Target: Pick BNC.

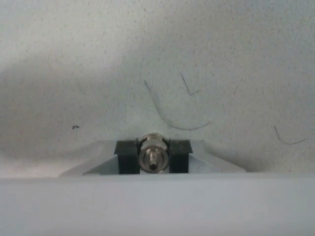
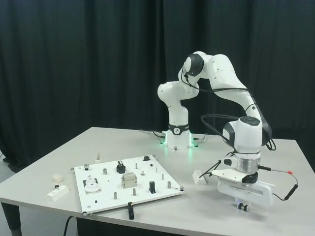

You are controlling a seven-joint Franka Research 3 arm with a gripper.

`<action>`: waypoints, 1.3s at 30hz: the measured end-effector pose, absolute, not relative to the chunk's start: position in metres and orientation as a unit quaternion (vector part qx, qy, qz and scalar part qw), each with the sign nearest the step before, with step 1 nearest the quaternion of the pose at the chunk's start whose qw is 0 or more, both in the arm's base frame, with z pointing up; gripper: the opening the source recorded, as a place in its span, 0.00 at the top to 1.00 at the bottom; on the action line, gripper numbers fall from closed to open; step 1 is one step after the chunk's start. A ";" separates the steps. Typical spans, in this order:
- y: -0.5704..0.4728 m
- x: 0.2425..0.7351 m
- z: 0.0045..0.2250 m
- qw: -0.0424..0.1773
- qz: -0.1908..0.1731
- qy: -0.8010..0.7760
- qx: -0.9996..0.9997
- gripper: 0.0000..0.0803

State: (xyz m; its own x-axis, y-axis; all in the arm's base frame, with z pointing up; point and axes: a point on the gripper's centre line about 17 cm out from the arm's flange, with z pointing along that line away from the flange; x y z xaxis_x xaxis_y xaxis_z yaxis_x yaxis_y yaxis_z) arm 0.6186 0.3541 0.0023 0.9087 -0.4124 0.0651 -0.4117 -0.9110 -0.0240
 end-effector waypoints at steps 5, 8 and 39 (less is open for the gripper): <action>0.354 0.619 0.002 0.005 -0.034 0.211 -0.977 0.84; 0.354 0.619 0.002 0.005 -0.034 0.211 -0.977 0.84; 0.357 0.627 0.019 0.010 -0.039 0.234 -0.971 0.84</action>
State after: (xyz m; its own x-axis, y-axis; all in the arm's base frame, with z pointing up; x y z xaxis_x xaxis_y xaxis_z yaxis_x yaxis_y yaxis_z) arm 0.6275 0.3571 0.0187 0.8874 -0.4555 0.0716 -0.4539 -0.8903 -0.0375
